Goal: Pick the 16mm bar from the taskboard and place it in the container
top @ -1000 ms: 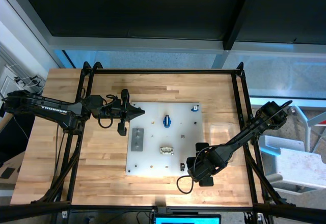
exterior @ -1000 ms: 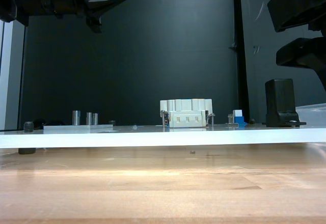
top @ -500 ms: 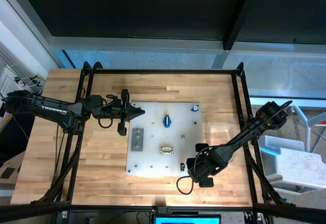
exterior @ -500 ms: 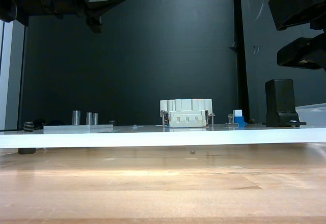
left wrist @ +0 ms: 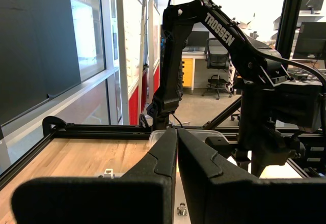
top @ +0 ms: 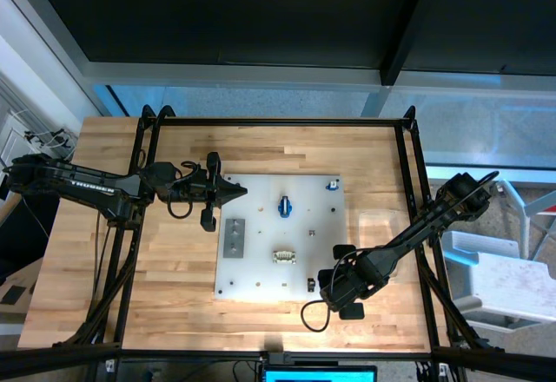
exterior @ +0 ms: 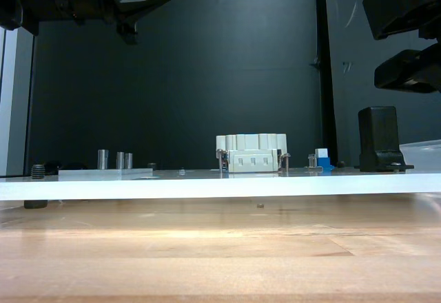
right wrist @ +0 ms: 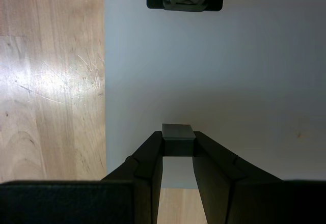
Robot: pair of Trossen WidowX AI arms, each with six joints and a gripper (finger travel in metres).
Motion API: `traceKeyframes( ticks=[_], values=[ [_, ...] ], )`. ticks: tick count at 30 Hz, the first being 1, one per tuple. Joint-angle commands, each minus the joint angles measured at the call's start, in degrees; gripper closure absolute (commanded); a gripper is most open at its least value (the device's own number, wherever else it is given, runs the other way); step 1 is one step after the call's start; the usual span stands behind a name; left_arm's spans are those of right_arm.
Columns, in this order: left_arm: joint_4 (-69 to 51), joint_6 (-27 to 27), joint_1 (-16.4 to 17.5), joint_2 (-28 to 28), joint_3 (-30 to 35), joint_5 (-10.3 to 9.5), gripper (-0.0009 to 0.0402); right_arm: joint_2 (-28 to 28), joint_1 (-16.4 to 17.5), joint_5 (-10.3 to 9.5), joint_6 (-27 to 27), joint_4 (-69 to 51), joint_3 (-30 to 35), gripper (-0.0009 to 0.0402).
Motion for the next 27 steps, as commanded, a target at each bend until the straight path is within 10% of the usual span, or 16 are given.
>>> traceKeyframes(
  ticks=[1,27],
  values=[
    [0.0,0.0,0.02,0.02,0.02,0.02,0.0393,-1.05,0.02,-0.02,-0.02,0.09,0.07,0.0355],
    [0.0,0.0,0.02,0.02,0.02,0.02,0.0393,-11.34,-0.17,0.0,-0.07,-6.54,1.95,0.0354]
  ],
)
